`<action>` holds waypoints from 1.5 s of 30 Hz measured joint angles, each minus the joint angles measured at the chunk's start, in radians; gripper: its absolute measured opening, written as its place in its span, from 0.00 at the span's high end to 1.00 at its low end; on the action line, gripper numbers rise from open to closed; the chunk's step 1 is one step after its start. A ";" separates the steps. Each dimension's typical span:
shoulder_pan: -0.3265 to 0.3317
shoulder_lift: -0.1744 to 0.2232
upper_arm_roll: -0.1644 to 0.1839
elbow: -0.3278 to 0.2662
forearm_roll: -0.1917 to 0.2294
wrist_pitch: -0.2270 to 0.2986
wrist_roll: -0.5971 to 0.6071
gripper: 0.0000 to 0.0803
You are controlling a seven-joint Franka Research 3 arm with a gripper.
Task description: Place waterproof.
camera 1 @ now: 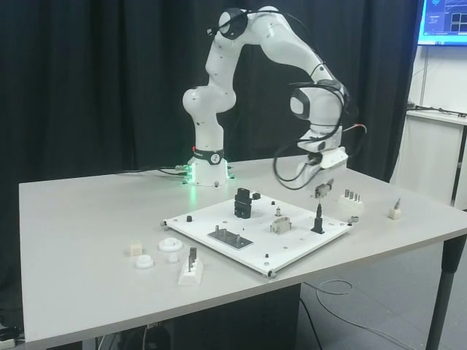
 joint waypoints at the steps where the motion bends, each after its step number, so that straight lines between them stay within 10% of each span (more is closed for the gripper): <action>1: 0.011 0.000 0.000 -0.001 0.000 0.006 -0.020 0.22; 26: 0.164 0.064 0.051 -0.019 -0.010 0.170 -0.405 0.22; 45: 0.243 0.116 0.051 -0.019 -0.181 0.229 -0.326 0.22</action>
